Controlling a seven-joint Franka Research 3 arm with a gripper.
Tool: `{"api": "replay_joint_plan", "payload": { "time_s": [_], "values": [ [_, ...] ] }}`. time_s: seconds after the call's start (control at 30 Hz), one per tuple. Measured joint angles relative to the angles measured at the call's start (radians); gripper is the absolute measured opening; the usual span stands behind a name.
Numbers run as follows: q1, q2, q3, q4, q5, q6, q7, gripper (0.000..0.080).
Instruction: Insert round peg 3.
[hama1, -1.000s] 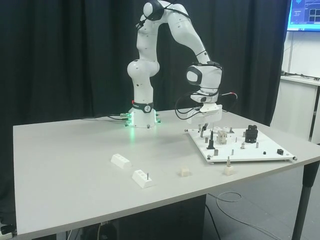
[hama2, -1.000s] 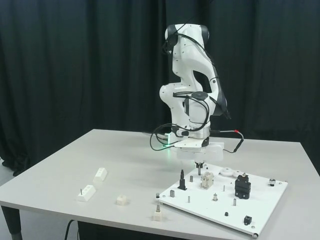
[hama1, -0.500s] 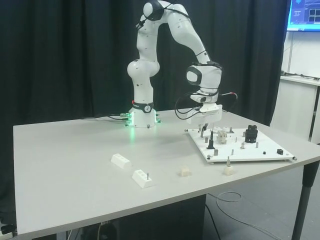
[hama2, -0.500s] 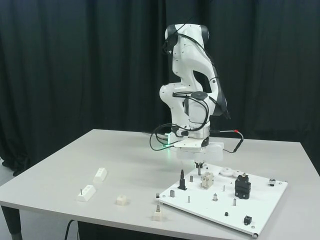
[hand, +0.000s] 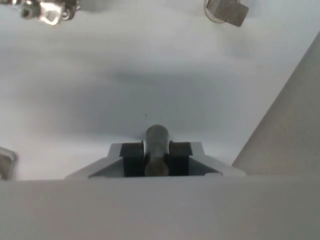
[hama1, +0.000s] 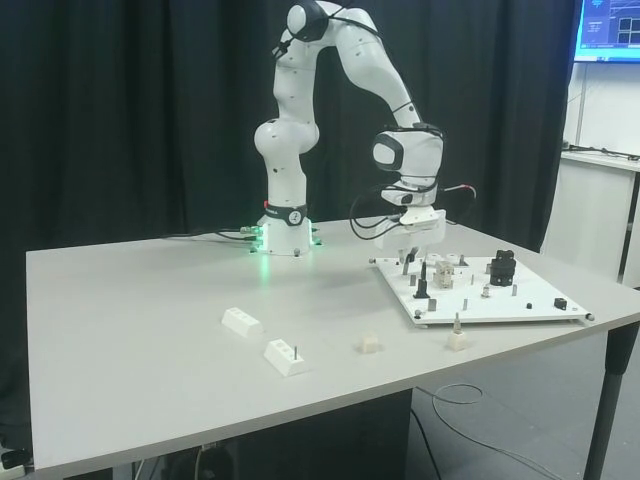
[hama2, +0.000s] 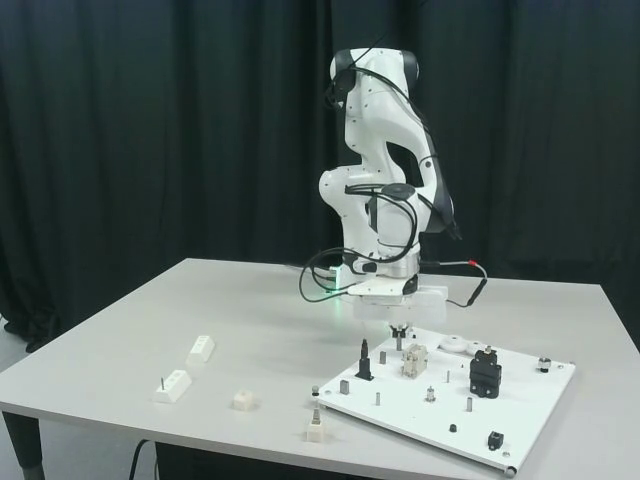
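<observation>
Tool (hama2: 399, 330) lifted slightly, gripping peg (hand: 156, 150).

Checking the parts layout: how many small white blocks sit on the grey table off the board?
4. Two lie side by side toward the table's middle; one small block sits nearer the board; one with an upright pin stands at the board's front edge. None look hidden.

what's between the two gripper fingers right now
A grey round peg sits clamped between the two black fingers of the gripper, pointing at the white board. The wrist view shows this plainly.
</observation>
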Motion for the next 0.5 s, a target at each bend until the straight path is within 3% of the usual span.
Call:
{"api": "replay_joint_plan", "payload": {
  "time_s": [0.5],
  "values": [
    [0.000, 0.000, 0.002, 0.000, 0.005, -0.013, 0.000, 0.0101]
  ]
}}
